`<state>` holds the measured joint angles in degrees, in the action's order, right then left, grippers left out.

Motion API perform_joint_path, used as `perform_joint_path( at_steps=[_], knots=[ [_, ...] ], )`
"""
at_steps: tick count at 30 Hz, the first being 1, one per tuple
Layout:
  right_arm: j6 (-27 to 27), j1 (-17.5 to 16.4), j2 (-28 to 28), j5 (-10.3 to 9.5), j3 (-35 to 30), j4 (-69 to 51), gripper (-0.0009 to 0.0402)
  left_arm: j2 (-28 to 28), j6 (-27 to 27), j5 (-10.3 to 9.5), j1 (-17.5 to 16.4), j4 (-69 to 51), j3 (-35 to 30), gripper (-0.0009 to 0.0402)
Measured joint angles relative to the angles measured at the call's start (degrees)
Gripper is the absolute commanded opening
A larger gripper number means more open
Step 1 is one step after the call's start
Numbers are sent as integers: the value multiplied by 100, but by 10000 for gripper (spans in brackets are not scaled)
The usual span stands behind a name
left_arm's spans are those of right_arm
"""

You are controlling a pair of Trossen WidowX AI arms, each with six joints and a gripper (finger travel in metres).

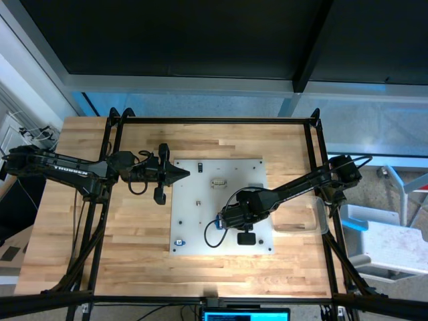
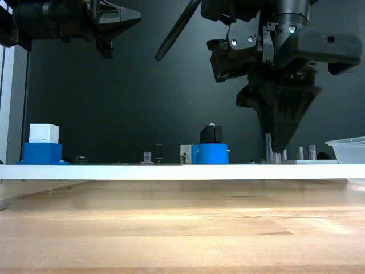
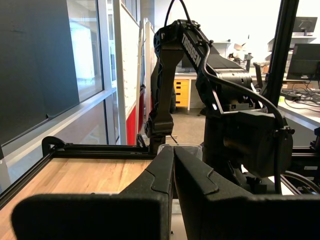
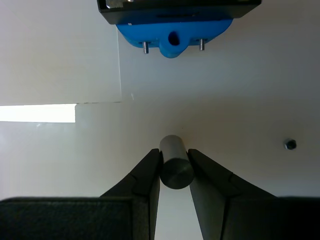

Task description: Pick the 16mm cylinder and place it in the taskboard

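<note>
**Item: 16mm cylinder** (image 4: 176, 167). Short, dull grey metal peg. It is held upright, long axis vertical and in line with the fingers that carry it, flat end face towards the wrist camera. It sits over the white plate of the taskboard (image 1: 192, 227), towards its near right part.

**Item: right pincer** (image 4: 174, 154). Pinching the 16mm cylinder, one finger on each side of its round wall. It points straight down at the taskboard, and in the low view its tip is close above the plate. The peg lies directly between the fingertips and runs on below them towards the board. Whether its lower end touches the plate or has entered a hole cannot be told, since the receiving hole is hidden under the peg.

**Item: left pincer** (image 3: 173, 167). Fingers pressed together, holding nothing. It hangs high over the taskboard's left edge, pointing towards the right arm and well apart from the peg.

**Item: blue part** (image 4: 172, 30). Mounted on the plate ahead of the peg and apart from it.

**Item: clear tray** (image 1: 315, 229). On the worktop (image 1: 127, 234), just beside the taskboard's right edge.

**Assessment:** The right arm is the nearer and carries the load. The coming move is probably a straight descent along the peg's own axis, so any tilt or sideways offset over the hole would jam it.
</note>
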<state>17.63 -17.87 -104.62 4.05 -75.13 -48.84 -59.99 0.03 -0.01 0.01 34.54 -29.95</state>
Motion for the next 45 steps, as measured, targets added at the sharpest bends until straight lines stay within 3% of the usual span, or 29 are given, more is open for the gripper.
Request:
perform_joint_path(
  at_steps=[3,45],
  knots=[
    [0,4,0,-74,48,61,12,-2,0,0,0,0,0,0],
    [0,-24,0,-85,79,144,12,-2,0,0,0,0,2,0]
  ],
)
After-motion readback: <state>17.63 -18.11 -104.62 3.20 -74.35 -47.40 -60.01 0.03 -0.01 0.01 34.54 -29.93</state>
